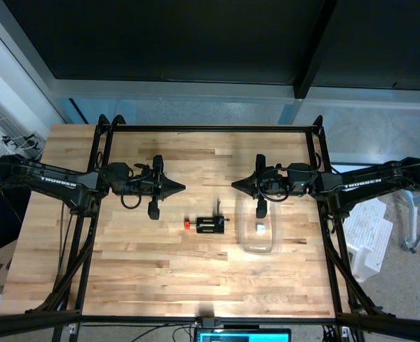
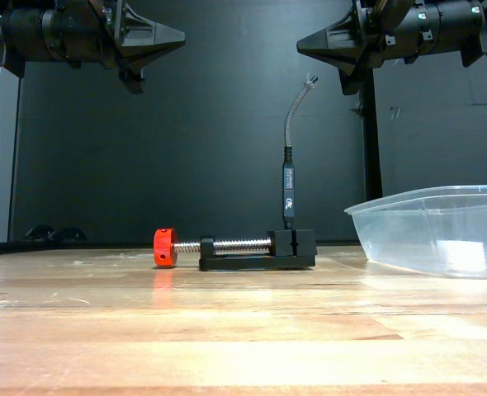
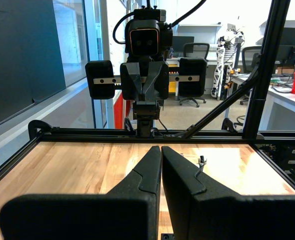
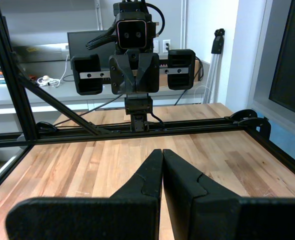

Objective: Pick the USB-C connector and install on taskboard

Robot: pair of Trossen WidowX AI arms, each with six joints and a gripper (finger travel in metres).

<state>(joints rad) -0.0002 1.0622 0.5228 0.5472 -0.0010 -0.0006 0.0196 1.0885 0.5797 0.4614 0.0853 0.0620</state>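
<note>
USB-C connector [image 2: 288, 191]: one. One table [image 1: 124, 271]. One clear tray [image 2: 417, 235], right of centre. Two grippers: left gripper [image 1: 184, 188] and right gripper [image 1: 233, 184] hung above the table, tips facing, fingers pressed together, holding nothing. One taskboard [image 1: 210, 225] lay below and between them, red knob leftward. The connector stood in the taskboard's right end, long axis vertical, plug end down, cable curving upward.

Place: robotics lab inside an open-plan office.
Rig: left gripper [image 1: 181, 188] & right gripper [image 1: 235, 184] hang over mid-worktop, tips facing each other.
Bench: wooden worktop [image 1: 160, 274] w/ black bar frame [image 1: 210, 129] along its edges.
Bkgd, left wrist view: office chairs [image 3: 196, 49], white desk [image 3: 287, 97].
Bkgd, right wrist view: monitor [image 4: 90, 42] on a desk, wall outlets [image 4: 160, 46].
Near edge: lit screen [image 1: 242, 335].
</note>
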